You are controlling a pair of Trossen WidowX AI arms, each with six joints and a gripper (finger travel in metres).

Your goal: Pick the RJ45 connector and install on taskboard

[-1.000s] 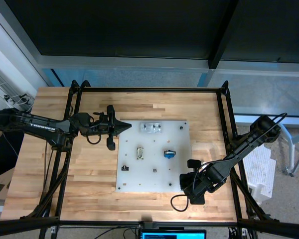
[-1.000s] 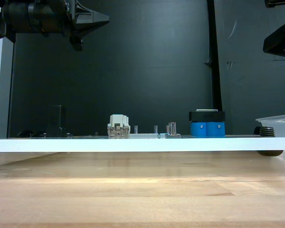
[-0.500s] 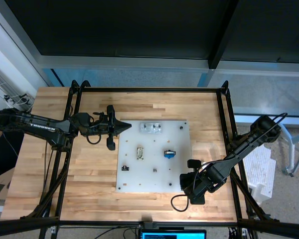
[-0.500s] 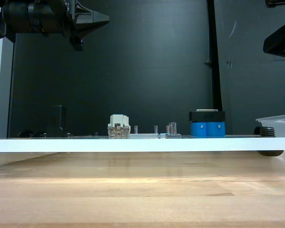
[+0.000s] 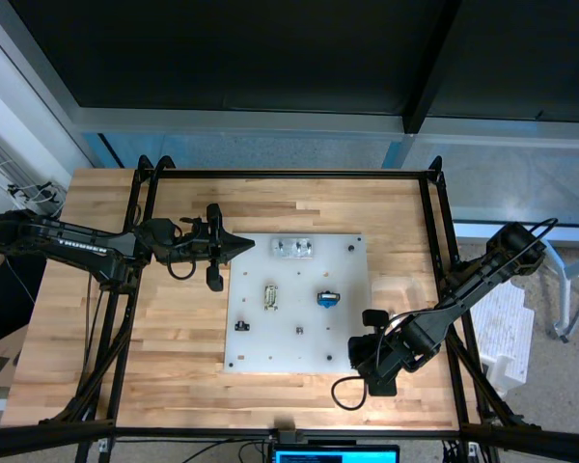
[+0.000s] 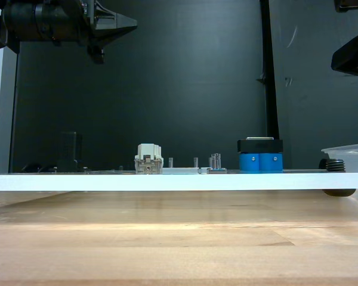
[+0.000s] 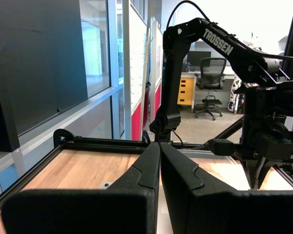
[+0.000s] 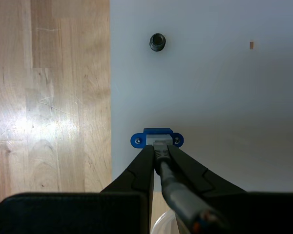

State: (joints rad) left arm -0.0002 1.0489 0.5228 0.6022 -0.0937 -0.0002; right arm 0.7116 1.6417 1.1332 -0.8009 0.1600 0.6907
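Over at the near right corner of the taskboard (image 5: 282, 349), the right gripper (image 8: 158, 148) points down at the white panel with its fingers (image 8: 142, 163) pinched tight on the RJ45 connector (image 8: 159, 143) and the grey cable (image 8: 172, 187) trailing from it. The plug's nose sits right at the mouth of a small blue socket (image 8: 138, 141) close to the board's edge, touching it; I can't tell whether it is fully seated. A black knob (image 8: 157, 42) stands farther along the panel. The left gripper (image 5: 241, 247) hangs in the air over the table (image 5: 174, 328), just off the board's far left corner, its two fingers (image 7: 145, 168) pressed together with nothing between them.
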